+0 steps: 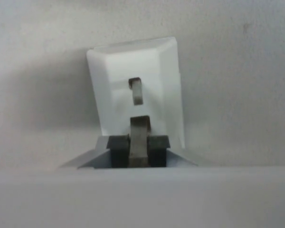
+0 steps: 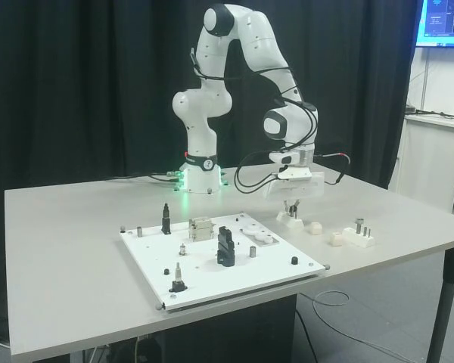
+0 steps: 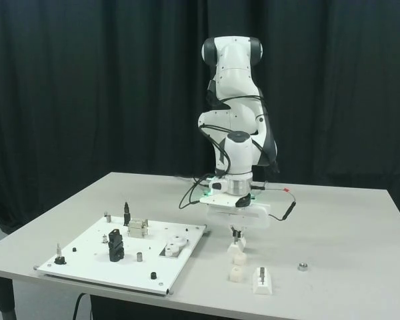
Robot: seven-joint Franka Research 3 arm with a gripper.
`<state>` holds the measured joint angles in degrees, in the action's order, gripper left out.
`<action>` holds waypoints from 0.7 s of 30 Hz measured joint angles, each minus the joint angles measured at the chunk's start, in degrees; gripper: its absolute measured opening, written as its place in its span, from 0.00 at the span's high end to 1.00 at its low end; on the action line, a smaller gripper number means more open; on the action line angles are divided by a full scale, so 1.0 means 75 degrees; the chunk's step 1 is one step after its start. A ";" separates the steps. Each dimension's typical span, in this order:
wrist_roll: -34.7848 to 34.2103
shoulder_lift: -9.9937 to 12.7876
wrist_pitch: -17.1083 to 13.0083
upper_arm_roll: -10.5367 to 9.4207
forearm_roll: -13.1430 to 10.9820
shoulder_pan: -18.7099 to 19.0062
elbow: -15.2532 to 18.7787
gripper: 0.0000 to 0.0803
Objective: Pick square peg 2.
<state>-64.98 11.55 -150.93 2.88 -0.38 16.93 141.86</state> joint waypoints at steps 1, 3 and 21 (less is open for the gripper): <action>0.0000 -0.0038 0.0044 -0.0008 0.0000 0.0003 0.0000 0.90; 0.0000 -0.0121 0.0133 -0.0022 0.0000 0.0010 0.0000 0.90; -0.0071 -0.0915 0.0872 -0.0136 0.0000 0.0030 0.0000 0.91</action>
